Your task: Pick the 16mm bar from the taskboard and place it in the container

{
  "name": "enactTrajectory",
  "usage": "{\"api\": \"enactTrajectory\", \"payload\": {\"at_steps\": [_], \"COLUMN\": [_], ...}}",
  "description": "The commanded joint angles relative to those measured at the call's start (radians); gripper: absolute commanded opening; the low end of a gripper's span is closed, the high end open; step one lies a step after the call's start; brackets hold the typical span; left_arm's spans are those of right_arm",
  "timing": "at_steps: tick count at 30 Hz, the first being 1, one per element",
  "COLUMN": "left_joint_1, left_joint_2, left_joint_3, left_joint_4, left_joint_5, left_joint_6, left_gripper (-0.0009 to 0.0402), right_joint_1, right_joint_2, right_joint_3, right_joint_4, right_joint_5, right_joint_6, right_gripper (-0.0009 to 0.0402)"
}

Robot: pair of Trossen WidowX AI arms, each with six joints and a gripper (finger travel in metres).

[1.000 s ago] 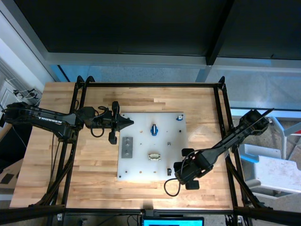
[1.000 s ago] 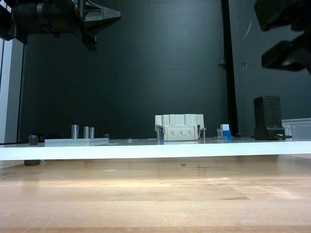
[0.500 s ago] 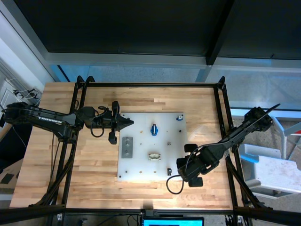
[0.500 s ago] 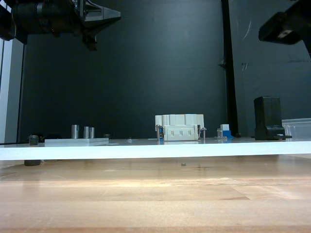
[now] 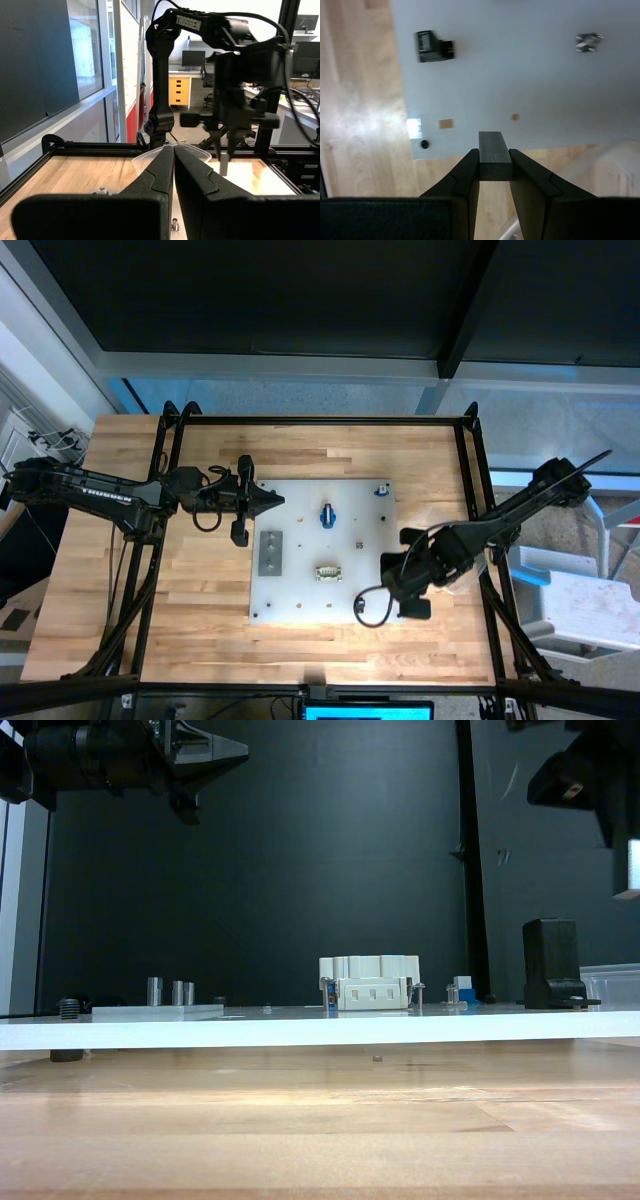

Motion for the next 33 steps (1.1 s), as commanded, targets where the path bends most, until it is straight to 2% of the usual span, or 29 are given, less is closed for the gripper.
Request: {"api": "enactTrajectory", "payload": {"at_steps": [1, 12, 28, 33], "left_joint_1": [0.000, 0.000, 0.000, 0.000], "left_joint_2": [0.000, 0.000, 0.000, 0.000], "left_joint_3": [0.000, 0.000, 0.000, 0.000], "left_joint_4": [0.000, 0.000, 0.000, 0.000], "left_joint_5": [0.000, 0.000, 0.000, 0.000], "left_joint_6": [0.000, 0.000, 0.000, 0.000], "left_gripper": [0.0000, 0.0000, 0.0000, 0.0000], "right_joint_1": [-0.021, -0.083, -0.100, -0.101], "right_joint_2": [-0.042, -0.180, -0.328, -0.369], "right_joint_3": [-0.043, -0.163, -0.295, -0.355], "right_joint_4": [0.001, -0.018, -0.090, -0.090], "right_joint_5": [-0.001, -0.001, -0.002, -0.013], "right_joint_6": [0.011, 0.071, 0.166, 0.198], "right_gripper": [0.0012, 0.0012, 0.0012, 0.0012]}}
